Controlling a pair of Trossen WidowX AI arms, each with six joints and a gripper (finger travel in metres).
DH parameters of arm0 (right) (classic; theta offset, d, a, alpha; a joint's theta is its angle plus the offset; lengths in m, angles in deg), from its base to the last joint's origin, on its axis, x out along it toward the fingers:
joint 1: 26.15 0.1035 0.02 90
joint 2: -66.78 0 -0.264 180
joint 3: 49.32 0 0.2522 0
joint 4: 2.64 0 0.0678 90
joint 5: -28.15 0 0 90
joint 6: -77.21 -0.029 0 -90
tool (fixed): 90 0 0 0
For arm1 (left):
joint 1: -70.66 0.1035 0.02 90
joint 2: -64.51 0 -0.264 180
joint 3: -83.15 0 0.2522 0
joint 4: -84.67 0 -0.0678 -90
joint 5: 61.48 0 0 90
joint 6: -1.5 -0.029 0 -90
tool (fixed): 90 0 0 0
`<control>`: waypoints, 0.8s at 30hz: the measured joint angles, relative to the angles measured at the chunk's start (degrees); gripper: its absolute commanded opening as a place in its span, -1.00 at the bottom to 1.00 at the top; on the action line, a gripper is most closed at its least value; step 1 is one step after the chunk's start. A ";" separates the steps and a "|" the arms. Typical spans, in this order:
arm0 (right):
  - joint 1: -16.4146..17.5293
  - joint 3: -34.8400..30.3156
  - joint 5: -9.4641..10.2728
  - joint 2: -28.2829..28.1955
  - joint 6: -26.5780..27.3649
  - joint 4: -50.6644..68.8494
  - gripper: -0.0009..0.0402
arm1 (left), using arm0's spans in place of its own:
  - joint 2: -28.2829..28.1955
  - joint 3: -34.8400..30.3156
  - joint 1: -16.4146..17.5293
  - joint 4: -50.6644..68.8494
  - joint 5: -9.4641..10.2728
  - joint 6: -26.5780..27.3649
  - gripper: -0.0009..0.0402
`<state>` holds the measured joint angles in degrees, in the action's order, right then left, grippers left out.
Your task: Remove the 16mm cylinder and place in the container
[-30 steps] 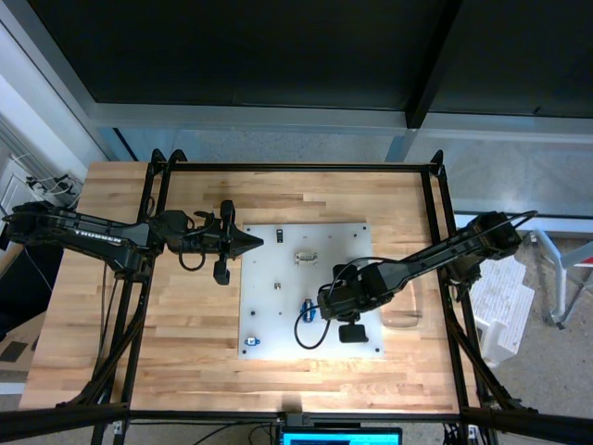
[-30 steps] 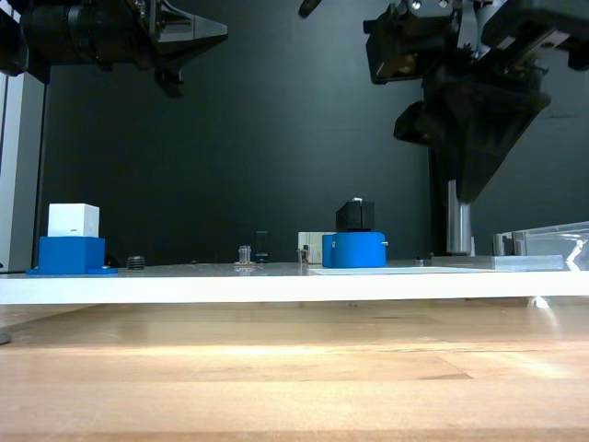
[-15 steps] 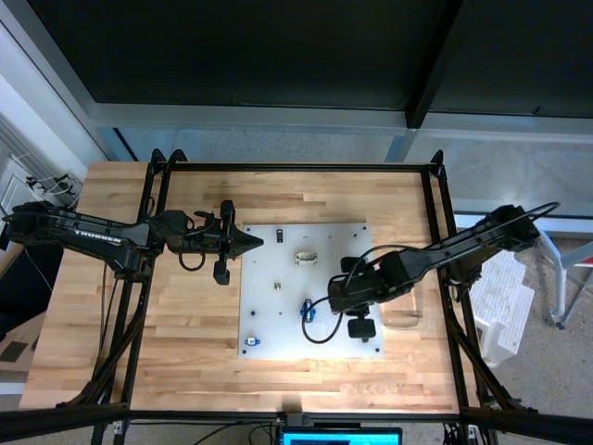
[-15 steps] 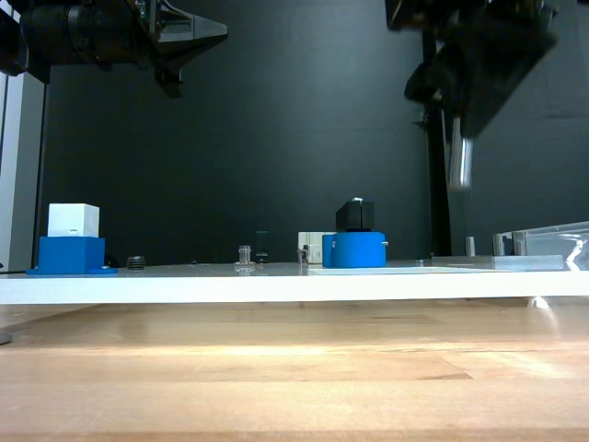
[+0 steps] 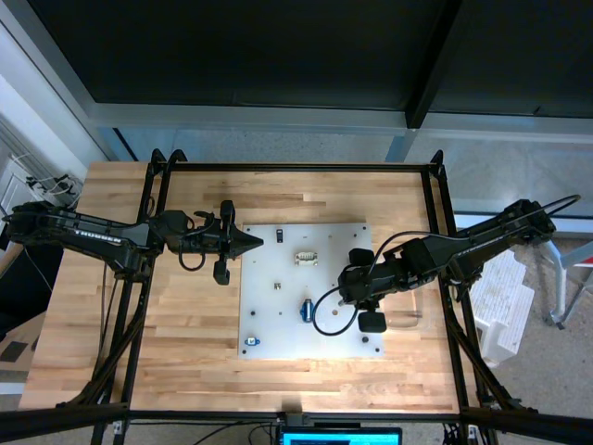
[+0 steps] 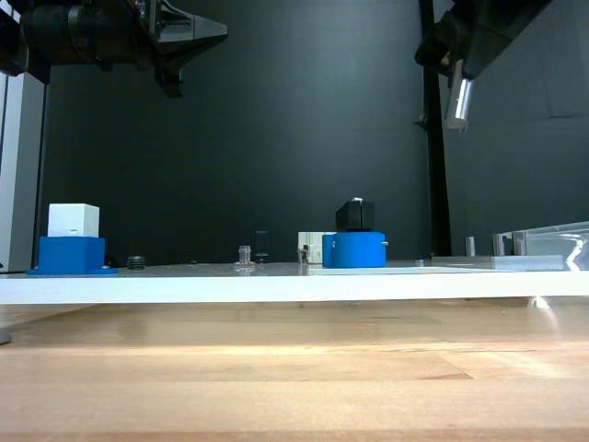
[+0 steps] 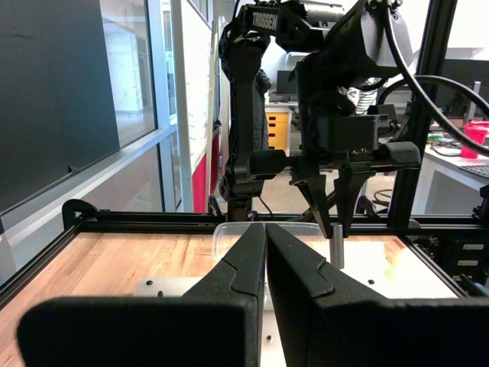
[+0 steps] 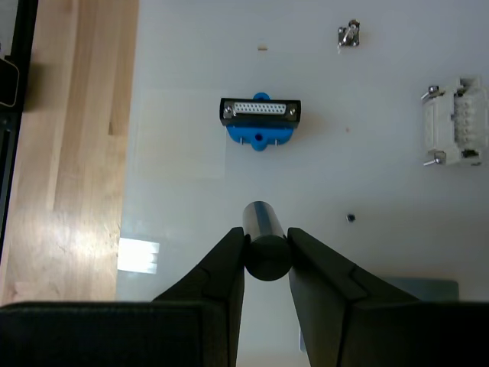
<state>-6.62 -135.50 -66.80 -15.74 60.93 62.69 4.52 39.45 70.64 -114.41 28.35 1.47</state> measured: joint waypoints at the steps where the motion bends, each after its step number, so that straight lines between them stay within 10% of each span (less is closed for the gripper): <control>1: -0.02 0.00 0.02 0.04 0.00 0.76 -0.92 | 0.00 -0.02 0.00 0.02 -0.02 0.00 -0.96; 24: -1.31 18.38 -1.53 15.15 -7.74 8.33 -0.92 | 0.00 0.00 0.00 0.02 -0.02 0.00 -0.96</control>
<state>-7.93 -117.12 -68.33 -0.60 53.20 71.02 4.52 39.45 70.64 -114.39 28.33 1.47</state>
